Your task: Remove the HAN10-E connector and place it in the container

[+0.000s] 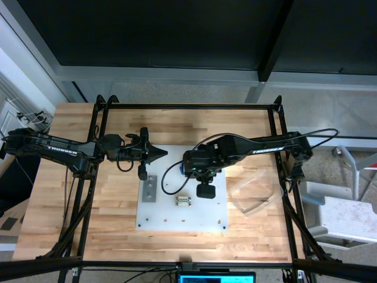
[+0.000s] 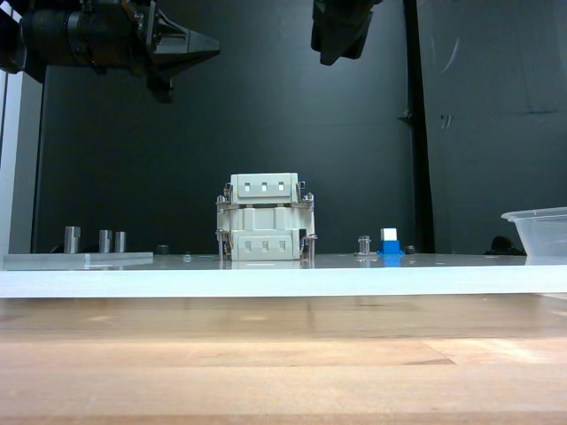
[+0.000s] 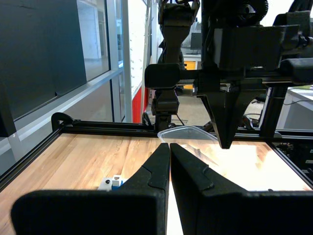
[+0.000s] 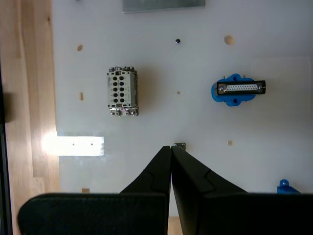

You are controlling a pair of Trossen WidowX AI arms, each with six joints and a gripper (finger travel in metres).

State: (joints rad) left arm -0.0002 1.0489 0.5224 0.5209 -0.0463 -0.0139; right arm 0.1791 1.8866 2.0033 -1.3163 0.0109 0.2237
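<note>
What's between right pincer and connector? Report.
Only bare plate, right wrist view: the right pincer hovers shut, apart from the connector; left pincer, shut, over the plate's far edge.

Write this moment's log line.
left end effector: shut, above white square plate | right end effector: shut, above plate | pale grey rectangular connector: mounted | clear plastic tub: beside plate

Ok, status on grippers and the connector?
Left gripper shut, high over board, far left. Right gripper shut, hovering above board. HAN10-E connector seated, untouched. Container right of board, nothing between.

Wood table (image 1: pixel 59 194) w/ black frame (image 1: pixel 188 107), dark wall (image 2: pixel 266 106) behind.
</note>
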